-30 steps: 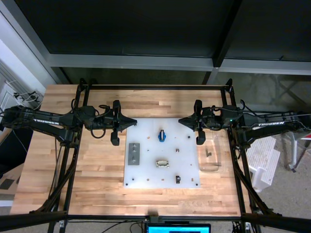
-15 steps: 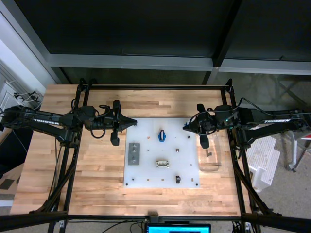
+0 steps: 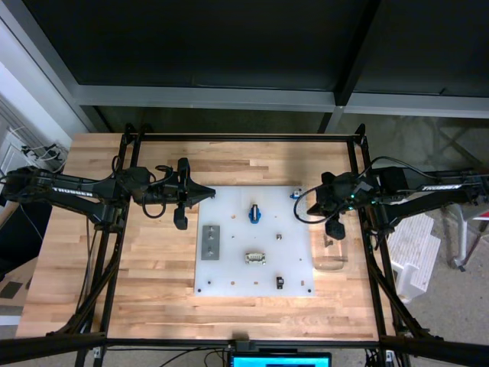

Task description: Pick the 16mm bar and install on taskboard

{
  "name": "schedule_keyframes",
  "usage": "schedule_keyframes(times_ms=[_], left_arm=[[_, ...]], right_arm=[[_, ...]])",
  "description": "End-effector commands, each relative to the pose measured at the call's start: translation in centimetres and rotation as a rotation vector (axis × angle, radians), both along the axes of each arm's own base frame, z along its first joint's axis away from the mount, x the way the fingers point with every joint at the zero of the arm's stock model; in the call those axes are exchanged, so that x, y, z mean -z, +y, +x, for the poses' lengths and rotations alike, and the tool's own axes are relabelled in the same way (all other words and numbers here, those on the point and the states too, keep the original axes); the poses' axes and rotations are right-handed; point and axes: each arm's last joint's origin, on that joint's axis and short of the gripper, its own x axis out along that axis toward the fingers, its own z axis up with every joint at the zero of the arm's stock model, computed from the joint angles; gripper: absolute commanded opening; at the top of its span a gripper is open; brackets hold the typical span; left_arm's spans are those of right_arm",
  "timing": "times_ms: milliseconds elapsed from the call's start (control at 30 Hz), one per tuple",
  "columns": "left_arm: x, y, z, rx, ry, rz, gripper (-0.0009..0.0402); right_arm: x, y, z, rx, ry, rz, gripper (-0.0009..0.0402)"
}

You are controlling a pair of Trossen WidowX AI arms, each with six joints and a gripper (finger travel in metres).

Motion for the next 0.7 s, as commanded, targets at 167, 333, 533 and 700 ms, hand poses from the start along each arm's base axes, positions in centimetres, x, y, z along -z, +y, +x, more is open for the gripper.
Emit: schedule_keyframes(times_ms=[167, 333, 533, 700], left_arm=[[0.0, 0.0, 0.0, 0.0, 0.0, 0.0, 0.0], [0.0, 0.0, 0.0, 0.0, 0.0, 0.0, 0.0], [0.0, 0.0, 0.0, 0.0, 0.0, 0.0, 0.0], [0.0, 0.0, 0.0, 0.0, 0.0, 0.0, 0.0]], right_arm=[[0.7, 1.2, -0.5, -0.034, 0.176, 0.007, 0.0], [1.1, 2.1, -0.8, -0.057, 0.284, 0.003, 0.0], [1.7, 2.9, -0.9, -0.074, 0.41, -0.014, 0.0], [2.4, 3.2, -1.1, -0.072, 0.516, -0.042, 0.0005]])
